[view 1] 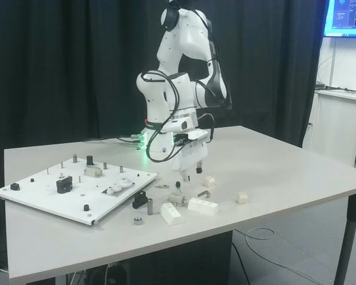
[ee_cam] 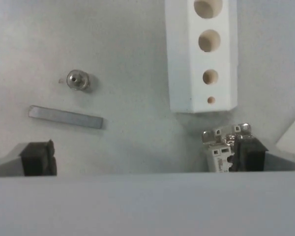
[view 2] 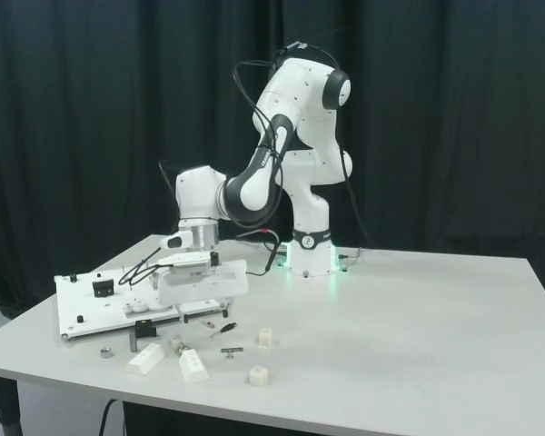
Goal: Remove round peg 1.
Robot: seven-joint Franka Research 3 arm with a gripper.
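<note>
My gripper (ee_cam: 143, 156) is open, its black fingertips (ee_cam: 38, 158) wide apart with nothing between them. It hangs a little above the table (view 1: 285, 166), just beyond the near corner of the white board (view 1: 24, 196), over the loose parts. Below it lies a white block (ee_cam: 201, 54) with a row of empty round holes that shrink in size. A small round metal piece (ee_cam: 77, 80) and a flat grey bar (ee_cam: 65, 117) lie beside it on the table. Several short pegs (view 1: 75, 158) stand on the board. The gripper (view 1: 191, 172) touches none of these.
A small metal-and-white connector (ee_cam: 220, 147) lies close to one fingertip. Two white blocks (view 1: 203, 206) (view 1: 171, 214), two small cubes (view 1: 209, 181) (view 1: 242, 197), a nut (view 1: 138, 221) and black pieces (view 1: 139, 200) lie scattered near the table's front. Green light glows at the arm's base (view 2: 309, 263).
</note>
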